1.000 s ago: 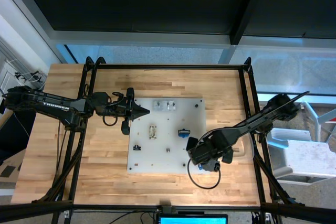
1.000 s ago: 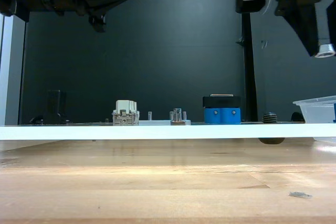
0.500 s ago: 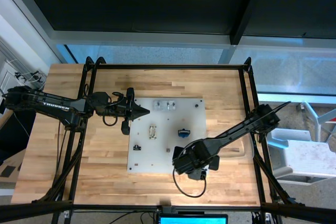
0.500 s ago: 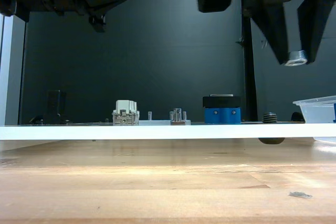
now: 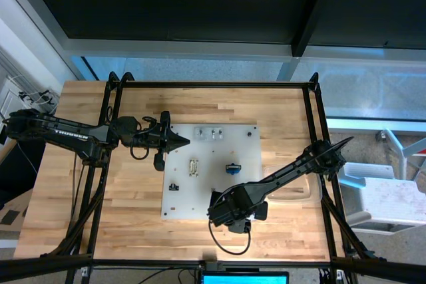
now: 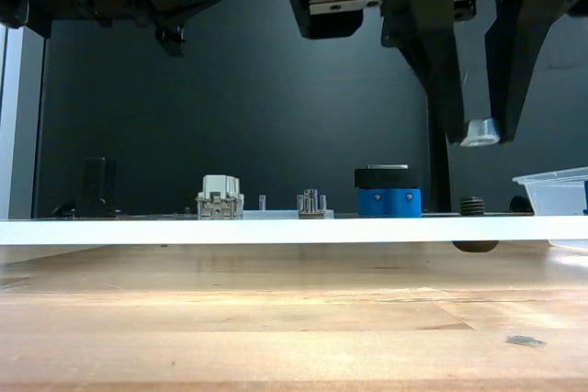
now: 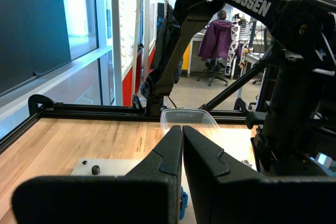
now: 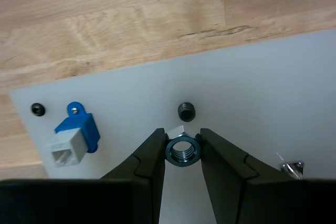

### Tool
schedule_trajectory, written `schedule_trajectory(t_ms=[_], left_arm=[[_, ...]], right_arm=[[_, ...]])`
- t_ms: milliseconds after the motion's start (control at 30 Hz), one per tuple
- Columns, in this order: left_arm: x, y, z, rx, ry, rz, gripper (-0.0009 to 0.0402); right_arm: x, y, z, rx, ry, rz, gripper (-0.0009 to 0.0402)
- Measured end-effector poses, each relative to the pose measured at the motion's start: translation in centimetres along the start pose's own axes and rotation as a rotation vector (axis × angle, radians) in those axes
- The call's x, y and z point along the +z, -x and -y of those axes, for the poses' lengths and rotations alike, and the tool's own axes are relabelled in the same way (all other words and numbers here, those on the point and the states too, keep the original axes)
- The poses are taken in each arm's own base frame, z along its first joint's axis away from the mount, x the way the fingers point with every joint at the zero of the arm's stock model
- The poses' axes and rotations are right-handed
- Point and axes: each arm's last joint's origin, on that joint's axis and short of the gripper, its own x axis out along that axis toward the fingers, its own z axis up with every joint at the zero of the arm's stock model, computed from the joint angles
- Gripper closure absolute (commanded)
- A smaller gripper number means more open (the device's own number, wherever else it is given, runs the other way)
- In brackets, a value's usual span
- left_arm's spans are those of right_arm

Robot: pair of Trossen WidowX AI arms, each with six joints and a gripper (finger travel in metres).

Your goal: Pick the M12 fastener and fasten on the M12 threads

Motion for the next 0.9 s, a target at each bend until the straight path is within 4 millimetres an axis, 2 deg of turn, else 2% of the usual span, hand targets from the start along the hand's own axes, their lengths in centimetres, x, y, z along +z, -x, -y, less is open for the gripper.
schedule_trajectory(t_ms=[467,900], left_arm=[[0.0,0.0,0.0,0.000,0.000,0.001,0.0393],[0.0,0.0,0.0,0.000,0.000,0.000,0.0393]], right_arm=[[0.2,-1.5,0.7,-0.007,0.008,0.008,0.0375],[0.1,-2.4,0.5,0.002,0.007,0.003,0.0375]])
